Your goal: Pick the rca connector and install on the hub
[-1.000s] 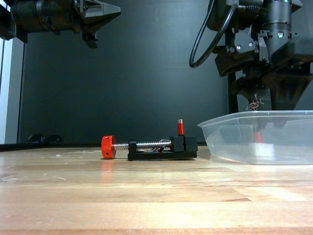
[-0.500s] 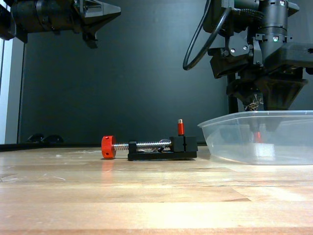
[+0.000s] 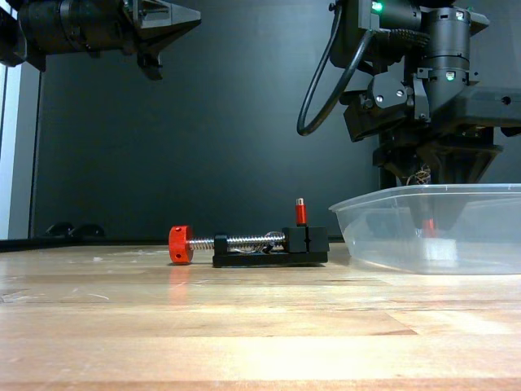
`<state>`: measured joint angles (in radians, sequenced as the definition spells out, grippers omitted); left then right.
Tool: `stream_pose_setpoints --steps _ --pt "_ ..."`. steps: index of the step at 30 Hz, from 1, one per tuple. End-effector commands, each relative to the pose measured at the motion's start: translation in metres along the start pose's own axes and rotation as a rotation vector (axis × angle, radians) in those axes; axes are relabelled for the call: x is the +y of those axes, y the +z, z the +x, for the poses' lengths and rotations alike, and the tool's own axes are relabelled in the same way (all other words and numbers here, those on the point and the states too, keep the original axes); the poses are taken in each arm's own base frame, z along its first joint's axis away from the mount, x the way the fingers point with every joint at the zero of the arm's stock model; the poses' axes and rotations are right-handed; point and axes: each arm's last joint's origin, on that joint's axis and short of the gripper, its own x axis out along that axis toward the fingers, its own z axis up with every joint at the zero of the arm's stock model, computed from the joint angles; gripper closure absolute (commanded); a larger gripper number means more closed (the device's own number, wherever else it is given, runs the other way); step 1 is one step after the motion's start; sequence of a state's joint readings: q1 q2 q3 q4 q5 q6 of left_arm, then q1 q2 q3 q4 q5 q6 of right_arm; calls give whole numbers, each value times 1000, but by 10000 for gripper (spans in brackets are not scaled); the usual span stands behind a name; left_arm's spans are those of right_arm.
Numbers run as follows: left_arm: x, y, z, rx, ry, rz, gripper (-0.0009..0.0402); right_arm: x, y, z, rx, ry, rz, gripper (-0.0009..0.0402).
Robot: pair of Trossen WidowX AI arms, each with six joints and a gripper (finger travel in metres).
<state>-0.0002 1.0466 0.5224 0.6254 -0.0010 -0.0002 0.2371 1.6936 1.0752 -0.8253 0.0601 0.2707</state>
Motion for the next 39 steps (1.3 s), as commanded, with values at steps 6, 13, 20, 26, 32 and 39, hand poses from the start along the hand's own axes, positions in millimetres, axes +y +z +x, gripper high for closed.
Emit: stream_pose_setpoints --steps 6,13,20,26,32,39 --pt "0 0 0 0 0 0 393 0 -1 1 6 -3 -2 262" --pt "0 0 0 0 0 0 393 -1 0 1 -2 -2 -3 287" --pt "0 0 0 0 0 0 393 -2 1 1 -11 -25 -13 303" --pt "0 0 0 0 0 0 393 -3 1 1 -8 -26 -16 324" --pt "0 0 0 0 0 0 393 -3 1 1 -7 -26 -18 344" --pt "0 0 0 0 0 0 393 -3 1 1 -7 -26 -21 370"
